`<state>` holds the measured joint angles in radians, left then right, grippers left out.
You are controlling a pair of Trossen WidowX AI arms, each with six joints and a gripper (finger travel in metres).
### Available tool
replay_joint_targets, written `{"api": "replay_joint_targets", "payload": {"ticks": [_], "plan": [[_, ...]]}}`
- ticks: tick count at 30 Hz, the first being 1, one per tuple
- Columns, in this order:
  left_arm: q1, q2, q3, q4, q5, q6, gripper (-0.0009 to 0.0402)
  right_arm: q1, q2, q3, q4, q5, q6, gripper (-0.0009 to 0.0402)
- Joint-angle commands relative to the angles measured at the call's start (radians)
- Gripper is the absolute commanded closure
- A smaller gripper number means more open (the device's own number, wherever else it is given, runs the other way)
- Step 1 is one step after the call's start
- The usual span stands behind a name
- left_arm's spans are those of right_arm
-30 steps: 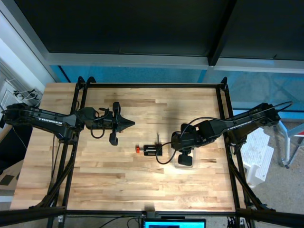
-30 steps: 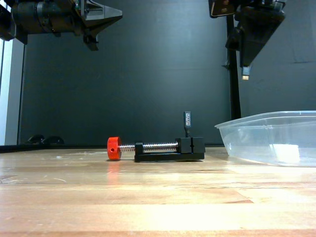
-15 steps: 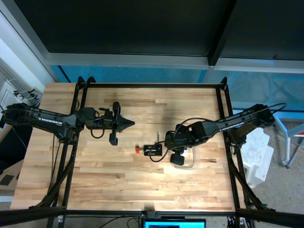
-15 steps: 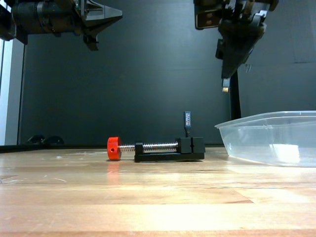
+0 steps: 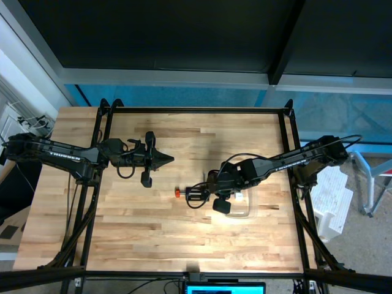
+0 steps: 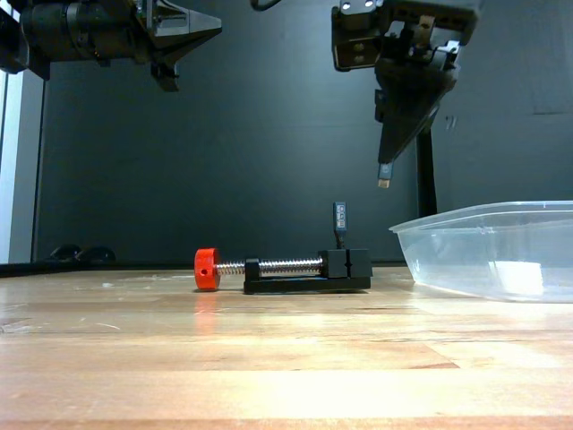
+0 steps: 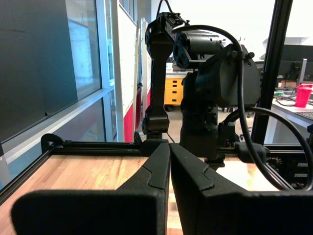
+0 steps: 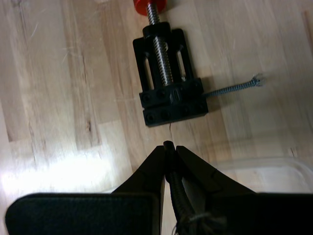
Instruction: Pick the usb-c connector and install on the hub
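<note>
Pale wooden desk (image 5: 153, 233) under a dark backdrop carries a small black clamp (image 6: 295, 273) with a red knob, the hub (image 6: 339, 218) standing upright in it and a clear plastic tub (image 6: 501, 251) close by. The right tool (image 6: 386, 168) hangs above the clamp, pinching the usb-c connector (image 6: 383, 182) tip-down, clear of the hub. The left tool (image 6: 210, 31) hovers high, well apart, its fingers pressed together on nothing.
</note>
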<state>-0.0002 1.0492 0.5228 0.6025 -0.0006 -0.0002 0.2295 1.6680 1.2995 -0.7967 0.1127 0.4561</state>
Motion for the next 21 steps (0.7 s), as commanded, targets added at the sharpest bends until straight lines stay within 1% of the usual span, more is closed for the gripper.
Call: {"api": "replay_joint_targets", "payload": {"ticks": [1, 6, 21], "plan": [[0.0, 0.0, 0.0, 0.0, 0.0, 0.0, 0.0393, -0.003, 0.014, 0.001, 0.014, 0.0, 0.0, 0.0393], [0.0, 0.0, 0.0, 0.0, 0.0, 0.0, 0.0393, -0.008, 0.032, 0.001, 0.029, 0.0, -0.002, 0.0394], [0.0, 0.0, 0.0, 0.0, 0.0, 0.0, 0.0393, -0.018, 0.032, 0.001, 0.028, -0.005, -0.011, 0.0394]]}}
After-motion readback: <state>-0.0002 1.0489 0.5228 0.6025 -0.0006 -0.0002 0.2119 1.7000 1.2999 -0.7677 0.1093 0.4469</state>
